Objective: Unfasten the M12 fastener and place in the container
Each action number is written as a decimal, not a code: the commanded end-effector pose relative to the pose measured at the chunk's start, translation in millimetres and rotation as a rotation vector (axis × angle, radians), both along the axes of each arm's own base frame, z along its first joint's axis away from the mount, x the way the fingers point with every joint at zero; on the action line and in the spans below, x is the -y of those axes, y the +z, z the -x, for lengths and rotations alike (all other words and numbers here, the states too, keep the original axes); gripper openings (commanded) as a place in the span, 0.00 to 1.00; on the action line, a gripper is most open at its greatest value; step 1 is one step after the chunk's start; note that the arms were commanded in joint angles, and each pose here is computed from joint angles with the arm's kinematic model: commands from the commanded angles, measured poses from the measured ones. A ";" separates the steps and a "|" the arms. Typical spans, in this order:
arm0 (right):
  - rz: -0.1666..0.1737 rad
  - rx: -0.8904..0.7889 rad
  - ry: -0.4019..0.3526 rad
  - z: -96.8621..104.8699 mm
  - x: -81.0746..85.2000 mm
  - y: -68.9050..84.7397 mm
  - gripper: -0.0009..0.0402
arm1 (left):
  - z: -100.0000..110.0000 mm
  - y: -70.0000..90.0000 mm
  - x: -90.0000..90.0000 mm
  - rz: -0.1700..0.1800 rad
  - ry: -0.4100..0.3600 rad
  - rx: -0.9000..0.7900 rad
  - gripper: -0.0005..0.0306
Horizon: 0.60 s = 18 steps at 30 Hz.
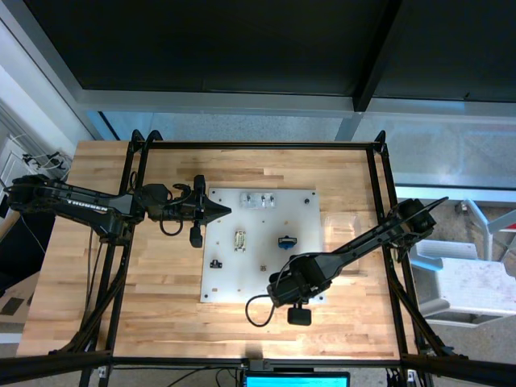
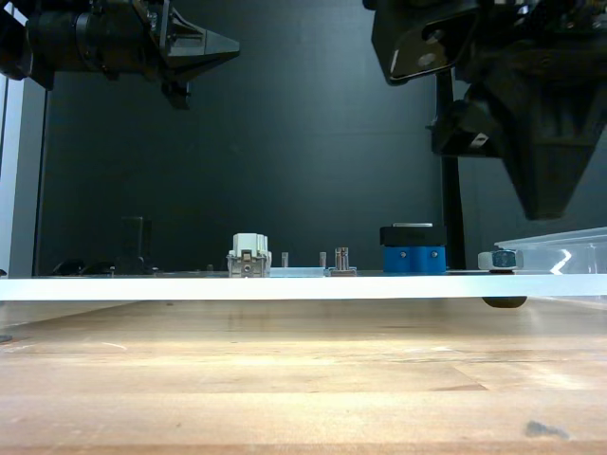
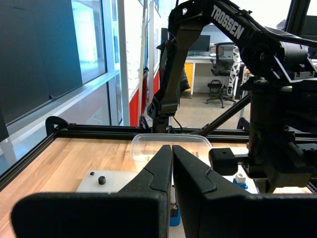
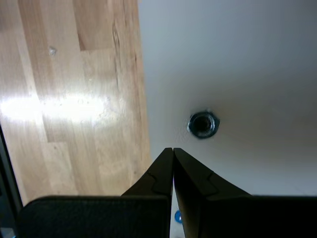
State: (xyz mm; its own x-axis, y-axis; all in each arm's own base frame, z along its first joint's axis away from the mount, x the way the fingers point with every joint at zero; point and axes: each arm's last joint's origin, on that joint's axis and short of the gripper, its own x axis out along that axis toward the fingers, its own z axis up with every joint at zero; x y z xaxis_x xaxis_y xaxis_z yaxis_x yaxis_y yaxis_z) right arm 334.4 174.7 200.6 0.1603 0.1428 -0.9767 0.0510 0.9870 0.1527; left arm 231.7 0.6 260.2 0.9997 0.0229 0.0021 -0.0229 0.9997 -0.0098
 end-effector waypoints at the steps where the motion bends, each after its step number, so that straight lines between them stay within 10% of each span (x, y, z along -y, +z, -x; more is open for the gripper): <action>1: -0.001 0.006 0.005 0.3 -0.1 -5.9 0.02 | 0.0 0.0 0.0 0.000 0.000 0.000 0.02; 18: 0.005 0.017 0.006 2.5 3.6 -20.9 0.02 | 0.0 0.0 0.0 0.000 0.000 0.000 0.02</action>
State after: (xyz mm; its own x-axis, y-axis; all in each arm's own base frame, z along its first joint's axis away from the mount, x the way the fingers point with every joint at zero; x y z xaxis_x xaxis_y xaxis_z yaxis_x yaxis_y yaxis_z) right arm 331.7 171.2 180.1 0.1758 0.1411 -0.9743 0.0477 0.9873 0.1516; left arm 231.7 0.6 260.2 0.9997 0.0229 0.0021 -0.0229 0.9997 -0.0094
